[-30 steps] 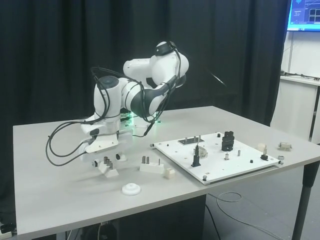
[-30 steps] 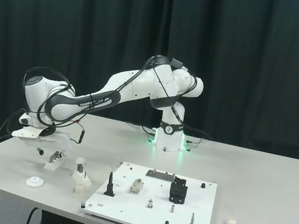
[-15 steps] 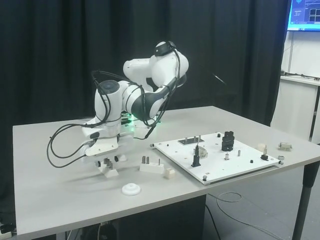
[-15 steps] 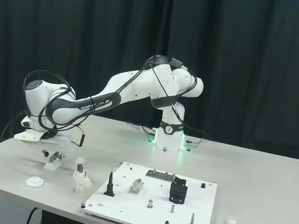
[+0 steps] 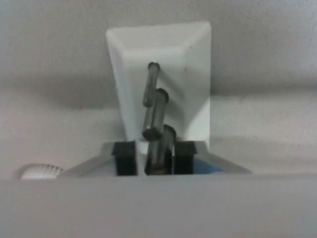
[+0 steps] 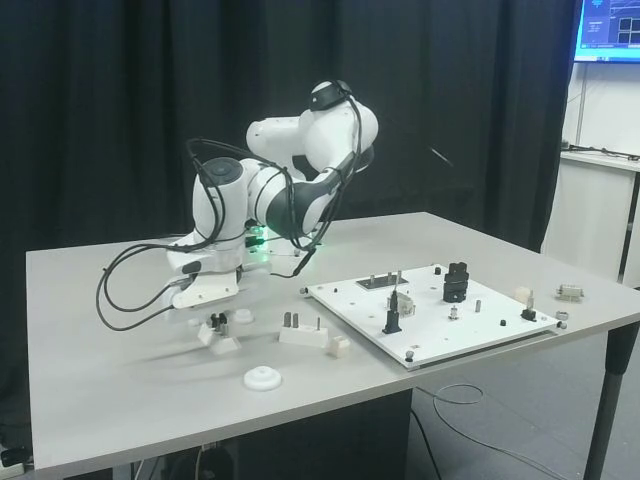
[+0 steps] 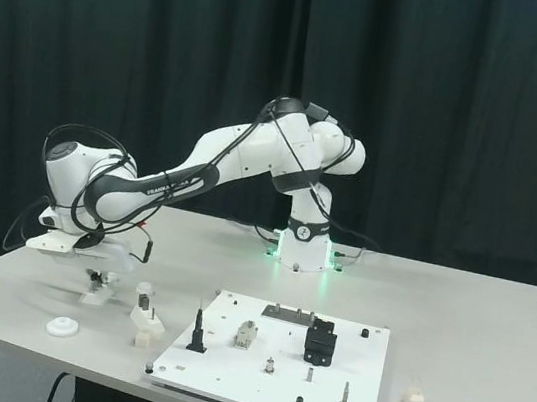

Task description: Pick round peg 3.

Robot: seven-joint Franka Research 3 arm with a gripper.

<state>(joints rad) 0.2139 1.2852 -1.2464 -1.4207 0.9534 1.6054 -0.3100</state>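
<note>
We see round peg 3 [image 5: 159, 148] standing upright in white peg holder [image 5: 163, 84], long axis vertical, nearest of three pegs in row. Gripper [image 5: 154, 157] part open, black fingers [image 5: 125, 157] flanking peg, contact unclear. Room views show only holder [image 6: 220, 336] lower left of frame under gripper [image 6: 214, 322]; wrist view alone separates pegs.

The white arm [image 7: 225, 154] reaches from its base [image 7: 304, 250] to the grey table [image 7: 453, 320] edge, its gripper [image 7: 95, 279] low over a small white peg holder [image 7: 97, 293]. Nearby lie a white gear [image 7: 62, 327] and the white assembly board [image 7: 275, 359].
</note>
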